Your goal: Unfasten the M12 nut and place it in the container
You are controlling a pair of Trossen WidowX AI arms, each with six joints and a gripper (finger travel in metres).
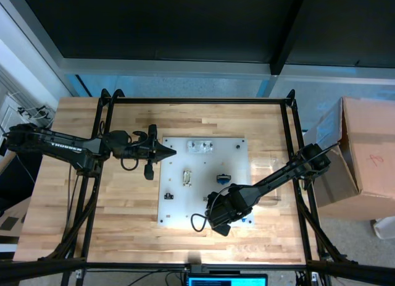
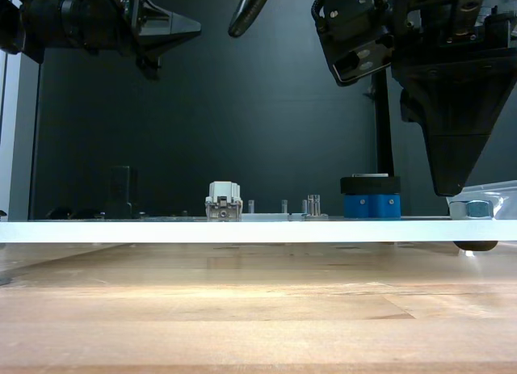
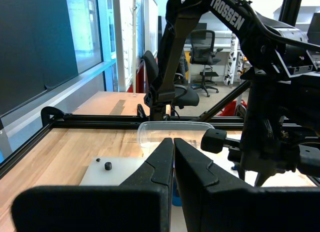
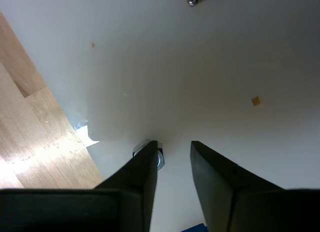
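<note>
R gripper [image 4: 172,145] points straight down at the board [image 1: 185,206] near its near right edge, jaws apart w/ bare white board showing between them. The nut [image 4: 159,160] sits just at the tip of one jaw, partly hidden behind it, not in the gap. In the low view the nut lies low at board level, just right of the gripper tip. No ribs show under it, so can't tell whether it's on its stud. The clear tray [image 1: 271,175] stands on the table [image 1: 92,206] right of the board, beyond the R arm. L gripper [image 3: 173,141] hangs high over the board's left edge, well apart from the nut, jaws pressed together, nothing in them.
</note>
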